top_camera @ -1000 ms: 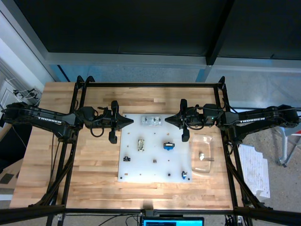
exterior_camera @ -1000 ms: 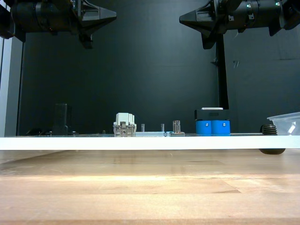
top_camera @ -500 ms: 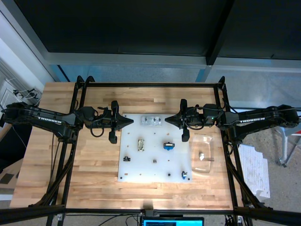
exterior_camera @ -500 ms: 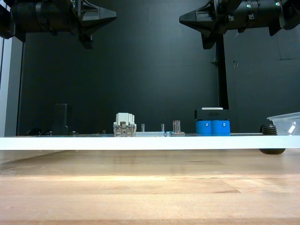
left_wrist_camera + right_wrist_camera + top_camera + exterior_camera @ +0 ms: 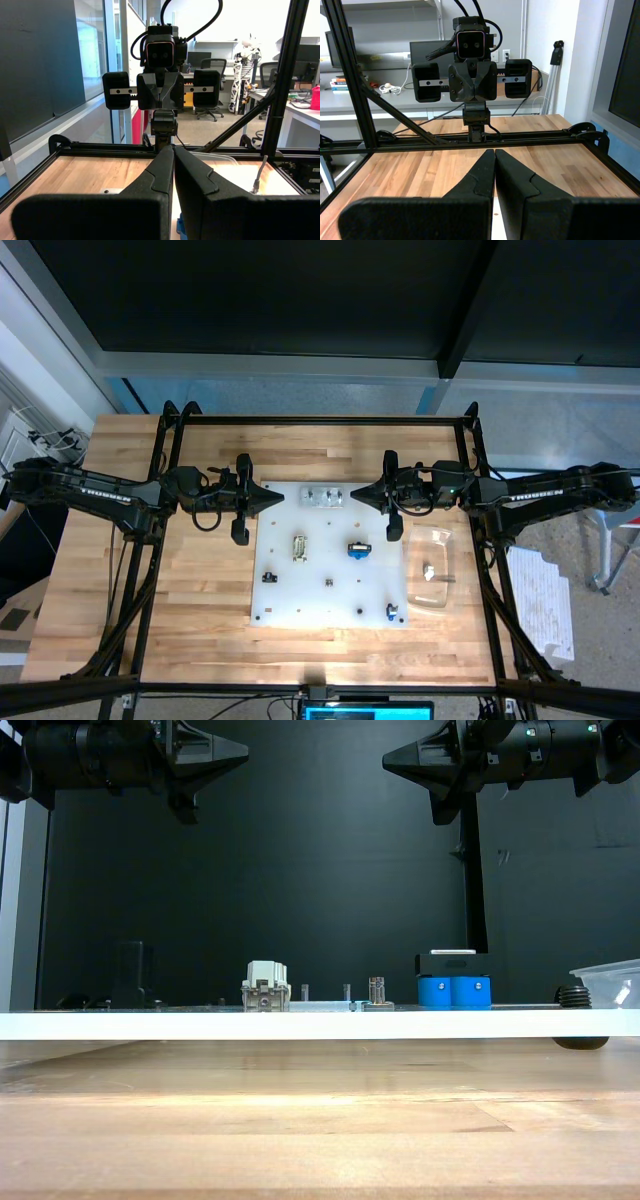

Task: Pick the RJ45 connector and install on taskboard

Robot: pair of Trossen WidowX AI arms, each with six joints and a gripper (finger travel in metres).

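Left hand (image 5: 279, 498), right hand (image 5: 355, 494) — both closed, high over taskboard (image 5: 300, 596)

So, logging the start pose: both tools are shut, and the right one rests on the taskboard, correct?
No. The low view shows the right tool hanging high above the taskboard, not resting on it. The left tool hangs at the same height opposite it. Both tools are shut.

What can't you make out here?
1. Small pale piece in the clear plastic tray: too small, high view, to identify.
2. Tray, low view: cut off by the edge.
3. Fittings on the flat white square taskboard: too small; shut left gripper and right gripper hover above its far end.
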